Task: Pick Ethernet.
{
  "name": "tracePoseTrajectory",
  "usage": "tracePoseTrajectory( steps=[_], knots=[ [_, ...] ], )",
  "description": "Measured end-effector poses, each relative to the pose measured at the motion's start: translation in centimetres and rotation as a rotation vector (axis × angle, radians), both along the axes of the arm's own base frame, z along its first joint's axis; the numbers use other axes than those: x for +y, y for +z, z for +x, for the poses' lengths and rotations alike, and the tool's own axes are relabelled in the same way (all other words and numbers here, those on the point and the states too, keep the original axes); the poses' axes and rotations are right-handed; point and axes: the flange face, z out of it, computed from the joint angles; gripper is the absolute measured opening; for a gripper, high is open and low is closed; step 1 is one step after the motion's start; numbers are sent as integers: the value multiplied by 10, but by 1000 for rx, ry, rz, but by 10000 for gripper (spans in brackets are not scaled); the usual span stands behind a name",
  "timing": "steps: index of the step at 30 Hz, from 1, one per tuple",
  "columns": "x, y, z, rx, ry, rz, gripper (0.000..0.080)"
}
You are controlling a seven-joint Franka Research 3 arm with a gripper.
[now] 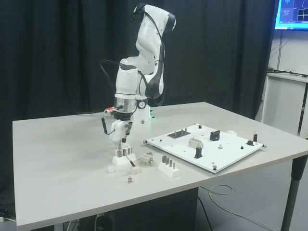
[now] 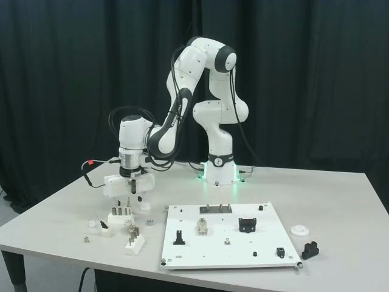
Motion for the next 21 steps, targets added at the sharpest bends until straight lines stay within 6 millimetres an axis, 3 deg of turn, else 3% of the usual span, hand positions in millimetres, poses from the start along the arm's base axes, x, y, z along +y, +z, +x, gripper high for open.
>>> tracePoseTrajectory(
  steps=[21],
  knots=[
    [6,-5,-6,-10,-38,16,800]
  ],
)
